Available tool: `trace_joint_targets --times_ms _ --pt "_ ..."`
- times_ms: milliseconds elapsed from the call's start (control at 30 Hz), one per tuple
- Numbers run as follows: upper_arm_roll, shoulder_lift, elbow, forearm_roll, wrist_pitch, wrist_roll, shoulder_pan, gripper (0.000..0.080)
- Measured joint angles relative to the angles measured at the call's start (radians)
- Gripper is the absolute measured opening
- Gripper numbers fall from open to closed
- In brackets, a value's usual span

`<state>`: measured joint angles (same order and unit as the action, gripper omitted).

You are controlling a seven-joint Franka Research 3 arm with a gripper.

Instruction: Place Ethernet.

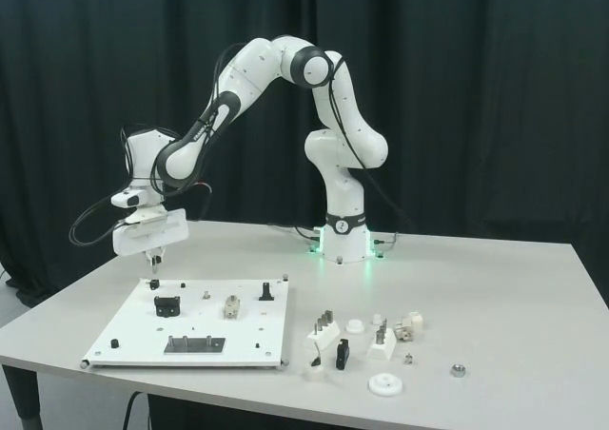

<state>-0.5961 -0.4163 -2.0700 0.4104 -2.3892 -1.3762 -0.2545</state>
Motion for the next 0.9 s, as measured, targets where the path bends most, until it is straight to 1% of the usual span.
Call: trace_joint_targets --times_ms 133,400,900 --pt "-0.001 0.0 -0.001 0.009 0.002 0.035 0.0 0.0081" --pt "-0.002 0.002 -0.002 0.01 0.007 0.081 0.0 0.0081" --pt "-0.003 0.029 -0.002 0.01 0.025 0.179 0.002 0.0081"
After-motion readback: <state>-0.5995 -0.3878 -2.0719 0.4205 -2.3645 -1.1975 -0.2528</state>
